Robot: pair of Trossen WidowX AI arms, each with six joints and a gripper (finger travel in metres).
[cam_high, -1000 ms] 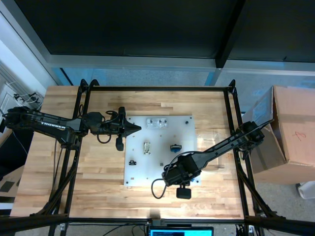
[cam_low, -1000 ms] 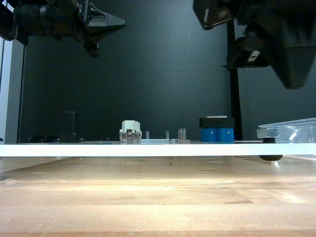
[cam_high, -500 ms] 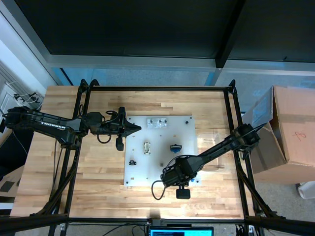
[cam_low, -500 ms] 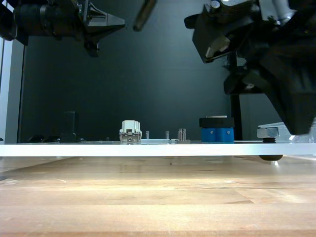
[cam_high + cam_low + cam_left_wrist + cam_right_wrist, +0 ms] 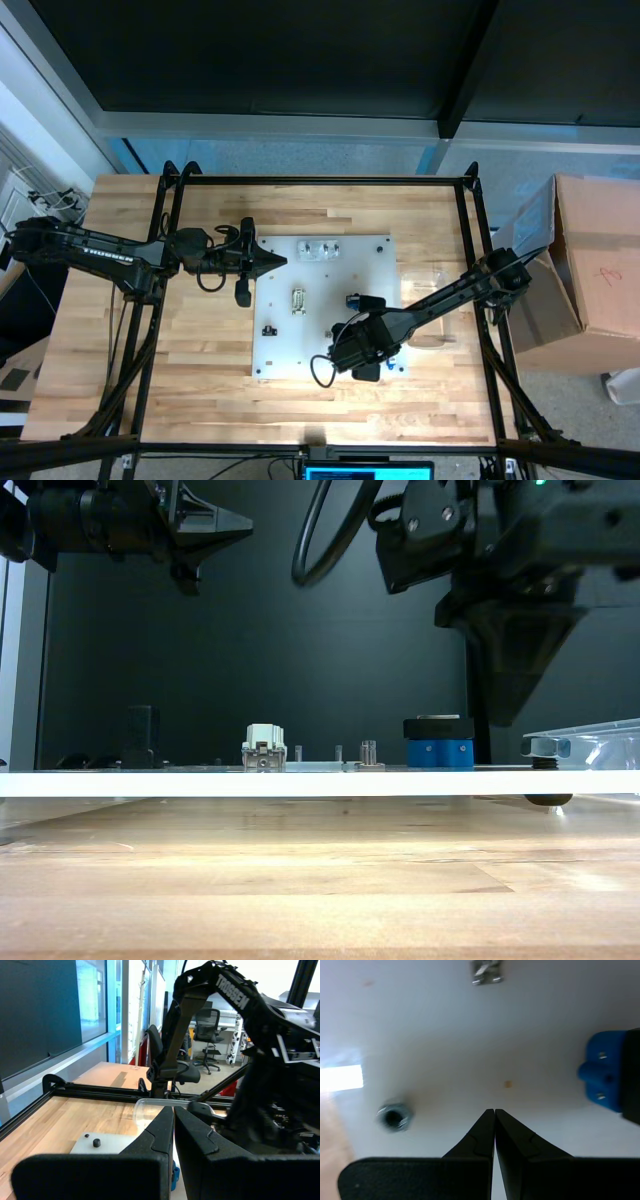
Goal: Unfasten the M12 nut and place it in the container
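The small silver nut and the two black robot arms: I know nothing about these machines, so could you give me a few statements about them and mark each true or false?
1. The small silver nut sits on top of its short black ribbed stud. True.
2. The right gripper is clamped on the nut. False: its fingers are shut against each other with nothing between them, and the nut is apart from them on its stud.
3. The left gripper rests on the flat white board. False: it hangs well above the board's left edge, fingers shut.
4. The right gripper points down at the white board. True.
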